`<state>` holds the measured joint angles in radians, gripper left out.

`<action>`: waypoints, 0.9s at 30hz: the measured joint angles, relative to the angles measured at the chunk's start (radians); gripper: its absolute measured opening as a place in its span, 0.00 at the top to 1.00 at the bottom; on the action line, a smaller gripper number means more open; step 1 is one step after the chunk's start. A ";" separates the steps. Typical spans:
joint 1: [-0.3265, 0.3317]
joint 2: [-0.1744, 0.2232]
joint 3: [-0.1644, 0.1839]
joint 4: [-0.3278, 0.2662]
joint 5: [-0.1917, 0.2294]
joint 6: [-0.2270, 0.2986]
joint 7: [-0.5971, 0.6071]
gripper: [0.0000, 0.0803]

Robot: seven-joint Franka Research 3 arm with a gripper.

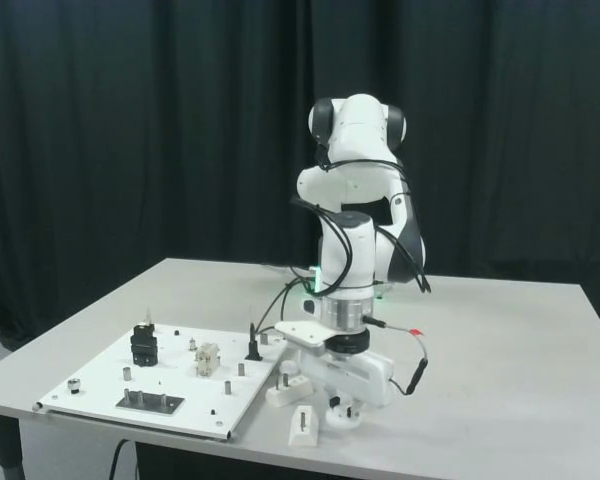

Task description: Insert large gear.

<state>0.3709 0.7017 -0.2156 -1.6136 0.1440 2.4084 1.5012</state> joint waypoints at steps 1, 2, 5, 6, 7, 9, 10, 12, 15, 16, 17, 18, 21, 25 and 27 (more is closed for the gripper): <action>0.000 -0.001 0.000 0.000 -0.001 0.000 0.000 0.59; 0.000 -0.001 0.000 0.000 -0.002 -0.001 0.000 0.59; 0.000 -0.003 0.000 0.000 -0.006 -0.002 0.000 0.59; 0.000 -0.003 0.000 0.000 -0.007 -0.002 0.000 0.59; 0.000 -0.003 0.000 0.000 -0.009 -0.002 0.000 0.59; 0.000 -0.004 0.000 0.000 -0.013 -0.002 0.000 0.59; 0.000 -0.004 0.000 0.001 -0.014 -0.002 0.000 0.59; 0.000 -0.005 0.000 0.001 -0.017 -0.002 0.000 0.59; 0.000 -0.005 -0.001 0.003 -0.020 -0.002 0.000 0.59; 0.000 -0.005 -0.001 0.004 -0.021 -0.002 0.000 0.59; 0.000 -0.005 -0.001 0.005 -0.021 -0.002 0.000 0.59; 0.000 -0.006 -0.002 0.006 -0.022 -0.002 0.000 0.59; 0.000 -0.006 -0.004 0.010 -0.026 -0.002 0.000 0.59; 0.000 -0.006 -0.011 0.018 -0.031 -0.002 0.004 0.59; 0.000 -0.006 -0.017 0.023 -0.032 -0.002 0.005 0.59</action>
